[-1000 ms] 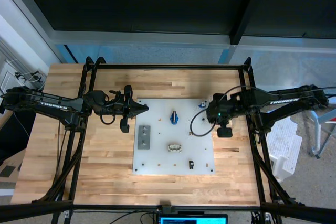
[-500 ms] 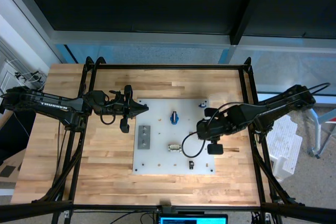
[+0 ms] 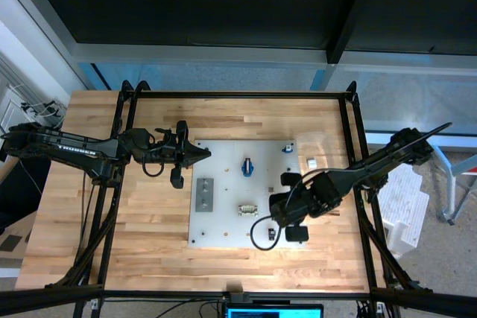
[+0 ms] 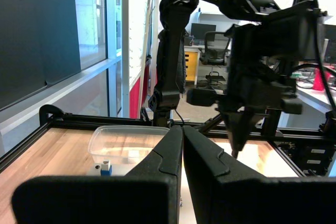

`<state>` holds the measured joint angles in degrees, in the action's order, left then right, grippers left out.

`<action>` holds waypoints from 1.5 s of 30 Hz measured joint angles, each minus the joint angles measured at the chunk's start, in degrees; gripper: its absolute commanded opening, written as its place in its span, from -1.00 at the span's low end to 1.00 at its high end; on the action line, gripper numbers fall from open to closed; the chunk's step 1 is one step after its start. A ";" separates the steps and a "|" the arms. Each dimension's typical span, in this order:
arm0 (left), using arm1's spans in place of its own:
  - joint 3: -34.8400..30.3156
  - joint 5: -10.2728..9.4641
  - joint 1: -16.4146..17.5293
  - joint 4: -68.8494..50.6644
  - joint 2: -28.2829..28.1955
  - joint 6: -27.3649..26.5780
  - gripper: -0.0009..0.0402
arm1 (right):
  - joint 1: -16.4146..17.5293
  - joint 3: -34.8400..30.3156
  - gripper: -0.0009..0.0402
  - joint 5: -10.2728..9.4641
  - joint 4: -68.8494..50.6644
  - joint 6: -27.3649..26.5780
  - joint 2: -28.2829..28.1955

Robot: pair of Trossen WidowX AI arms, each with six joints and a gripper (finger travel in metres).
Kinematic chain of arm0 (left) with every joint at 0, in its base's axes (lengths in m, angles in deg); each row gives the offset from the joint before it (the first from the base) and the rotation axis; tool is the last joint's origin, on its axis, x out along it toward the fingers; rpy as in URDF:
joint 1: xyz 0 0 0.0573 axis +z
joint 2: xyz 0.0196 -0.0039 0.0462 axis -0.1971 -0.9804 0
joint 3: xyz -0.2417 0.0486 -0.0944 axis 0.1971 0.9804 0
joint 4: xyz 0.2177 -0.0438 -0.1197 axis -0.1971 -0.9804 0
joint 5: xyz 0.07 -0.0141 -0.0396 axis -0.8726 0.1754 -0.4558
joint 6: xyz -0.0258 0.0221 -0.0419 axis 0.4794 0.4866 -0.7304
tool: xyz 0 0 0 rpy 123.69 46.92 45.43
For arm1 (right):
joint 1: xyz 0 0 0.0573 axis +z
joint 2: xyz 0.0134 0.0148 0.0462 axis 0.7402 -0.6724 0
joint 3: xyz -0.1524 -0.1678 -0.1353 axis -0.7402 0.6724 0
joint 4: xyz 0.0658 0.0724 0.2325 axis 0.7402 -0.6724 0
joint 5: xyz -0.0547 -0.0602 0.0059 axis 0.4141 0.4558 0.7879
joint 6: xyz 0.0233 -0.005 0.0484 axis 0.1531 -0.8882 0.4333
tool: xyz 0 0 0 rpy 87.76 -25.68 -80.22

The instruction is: Pick the USB connector and install on taskboard

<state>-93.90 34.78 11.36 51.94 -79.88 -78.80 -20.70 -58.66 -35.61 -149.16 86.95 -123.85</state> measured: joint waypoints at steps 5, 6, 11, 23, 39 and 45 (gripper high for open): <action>-0.02 0.02 0.00 0.02 0.00 0.02 -0.96 | 1.09 -0.76 -0.96 1.27 1.57 1.25 -1.68; -0.02 0.00 0.00 0.00 0.00 0.00 -0.96 | 1.29 -0.76 -0.96 1.36 1.70 1.55 -1.99; -0.02 0.00 0.00 0.00 0.00 0.00 -0.96 | 2.60 -0.83 -0.96 1.27 2.97 2.99 -3.43; -0.02 0.02 0.00 0.02 0.00 0.00 -0.96 | 3.89 -6.05 -0.96 1.33 0.57 4.09 -8.48; -0.02 0.00 0.00 0.00 0.00 0.02 -0.96 | 5.60 -6.36 -0.96 1.29 2.75 5.57 -10.67; -0.02 0.00 0.00 0.00 0.00 0.02 -0.96 | 5.77 -6.10 -0.96 1.29 2.84 5.79 -10.69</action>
